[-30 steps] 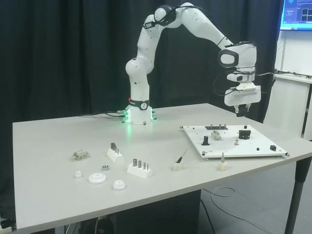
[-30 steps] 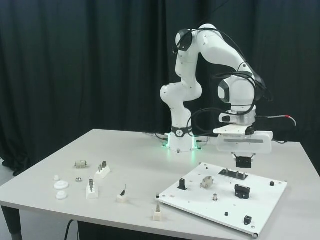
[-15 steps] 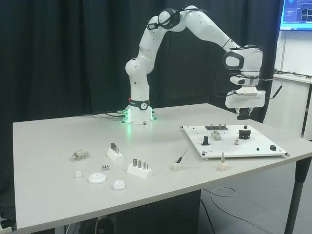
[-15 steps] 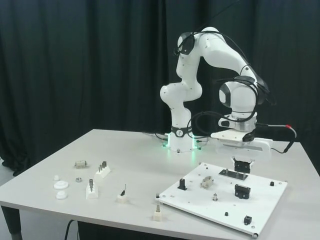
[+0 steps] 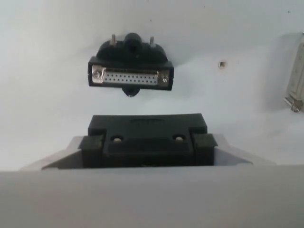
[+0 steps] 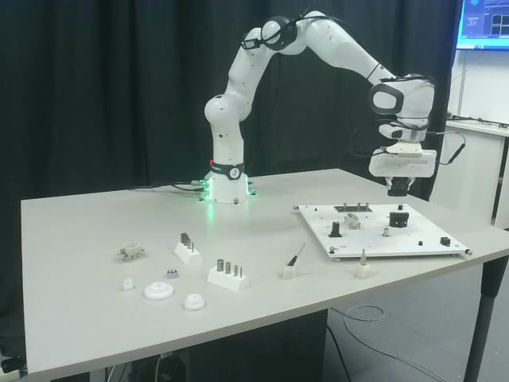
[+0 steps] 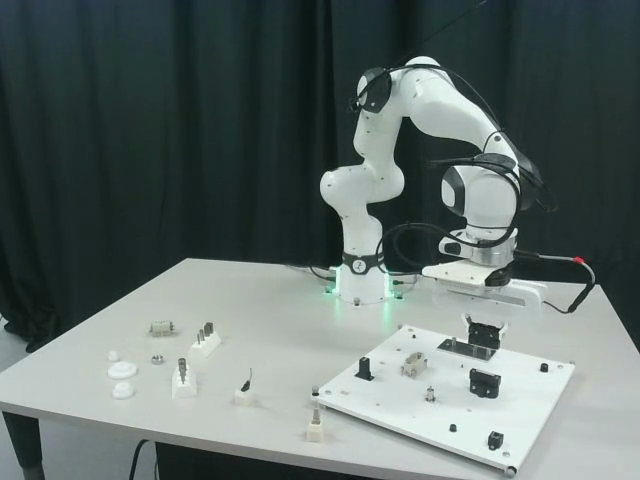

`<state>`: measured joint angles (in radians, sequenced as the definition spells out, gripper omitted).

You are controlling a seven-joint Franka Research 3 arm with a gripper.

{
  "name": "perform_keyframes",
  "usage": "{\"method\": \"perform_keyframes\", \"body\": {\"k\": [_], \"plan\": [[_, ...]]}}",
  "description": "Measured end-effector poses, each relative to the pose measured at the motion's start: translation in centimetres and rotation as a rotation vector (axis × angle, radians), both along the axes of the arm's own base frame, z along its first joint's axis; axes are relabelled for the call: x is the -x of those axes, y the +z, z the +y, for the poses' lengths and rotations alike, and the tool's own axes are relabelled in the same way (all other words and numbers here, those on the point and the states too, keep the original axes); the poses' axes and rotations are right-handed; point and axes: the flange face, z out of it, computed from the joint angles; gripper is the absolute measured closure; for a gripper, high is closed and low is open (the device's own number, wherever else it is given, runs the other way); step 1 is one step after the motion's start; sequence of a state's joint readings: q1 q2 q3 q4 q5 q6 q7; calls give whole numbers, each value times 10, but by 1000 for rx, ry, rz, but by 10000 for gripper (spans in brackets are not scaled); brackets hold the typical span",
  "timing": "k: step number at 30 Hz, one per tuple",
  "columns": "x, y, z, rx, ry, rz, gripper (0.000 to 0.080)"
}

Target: Insert D-SUB.

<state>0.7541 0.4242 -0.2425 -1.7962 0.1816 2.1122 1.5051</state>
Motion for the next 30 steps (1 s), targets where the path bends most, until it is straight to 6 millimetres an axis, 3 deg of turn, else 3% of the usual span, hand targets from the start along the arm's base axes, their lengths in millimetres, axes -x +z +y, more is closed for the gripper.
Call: {"method": "perform_keyframes", "body": {"k": [30], "plan": [[-8, -3, 4, 12, 19, -54, 416]]}}
